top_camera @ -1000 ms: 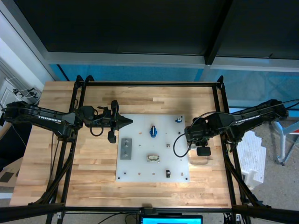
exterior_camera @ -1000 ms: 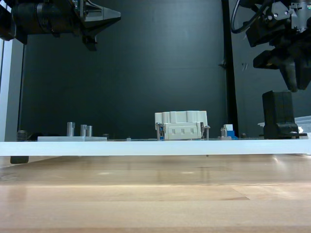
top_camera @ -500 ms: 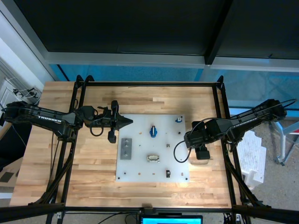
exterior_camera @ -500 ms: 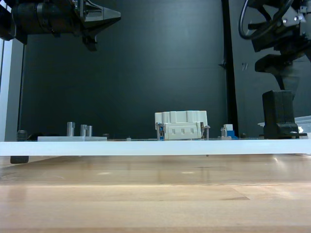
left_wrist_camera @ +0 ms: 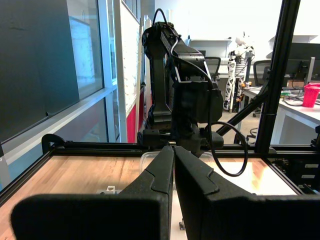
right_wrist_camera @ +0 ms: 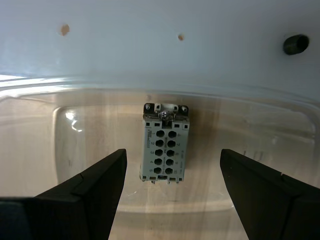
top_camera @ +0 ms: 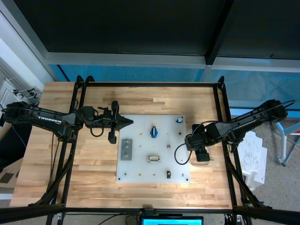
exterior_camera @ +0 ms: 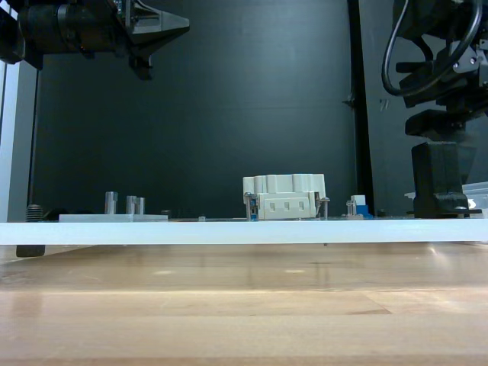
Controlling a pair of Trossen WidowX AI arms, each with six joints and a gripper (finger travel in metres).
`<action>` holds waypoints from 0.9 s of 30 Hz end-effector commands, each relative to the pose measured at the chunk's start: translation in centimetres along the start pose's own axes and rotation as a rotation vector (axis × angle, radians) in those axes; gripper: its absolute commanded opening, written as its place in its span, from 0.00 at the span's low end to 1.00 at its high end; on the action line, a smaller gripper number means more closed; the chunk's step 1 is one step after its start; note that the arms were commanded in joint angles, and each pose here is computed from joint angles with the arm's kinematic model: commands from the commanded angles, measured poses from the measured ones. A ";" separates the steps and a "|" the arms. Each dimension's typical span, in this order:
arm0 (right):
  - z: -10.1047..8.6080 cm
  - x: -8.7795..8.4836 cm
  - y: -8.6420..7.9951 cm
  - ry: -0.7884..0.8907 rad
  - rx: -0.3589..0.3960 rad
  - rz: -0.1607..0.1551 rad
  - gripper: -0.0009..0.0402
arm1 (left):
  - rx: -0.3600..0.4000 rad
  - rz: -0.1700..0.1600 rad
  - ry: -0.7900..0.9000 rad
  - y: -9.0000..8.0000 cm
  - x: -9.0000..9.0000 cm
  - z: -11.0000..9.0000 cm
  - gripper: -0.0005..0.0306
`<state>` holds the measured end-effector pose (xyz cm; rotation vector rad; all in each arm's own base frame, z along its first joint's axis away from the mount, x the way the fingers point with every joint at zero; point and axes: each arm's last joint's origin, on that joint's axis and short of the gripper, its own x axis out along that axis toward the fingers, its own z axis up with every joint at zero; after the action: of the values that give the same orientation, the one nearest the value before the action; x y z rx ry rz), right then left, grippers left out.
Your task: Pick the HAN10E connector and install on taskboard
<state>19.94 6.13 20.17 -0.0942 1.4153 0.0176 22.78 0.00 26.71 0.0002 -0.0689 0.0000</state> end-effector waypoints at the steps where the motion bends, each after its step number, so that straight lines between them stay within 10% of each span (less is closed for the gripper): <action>1: -0.1 0.6 0.1 0.015 -0.003 -0.002 0.66 | 0.000 0.000 0.000 0.0 0.0 0.0 0.02; 27: -1.2 3.5 0.0 -0.013 0.024 0.006 0.65 | 0.000 0.000 0.000 0.0 0.0 0.0 0.02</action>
<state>19.28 5.94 16.65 -0.0692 1.4028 0.0056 22.78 0.00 26.71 0.0002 -0.0689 0.0004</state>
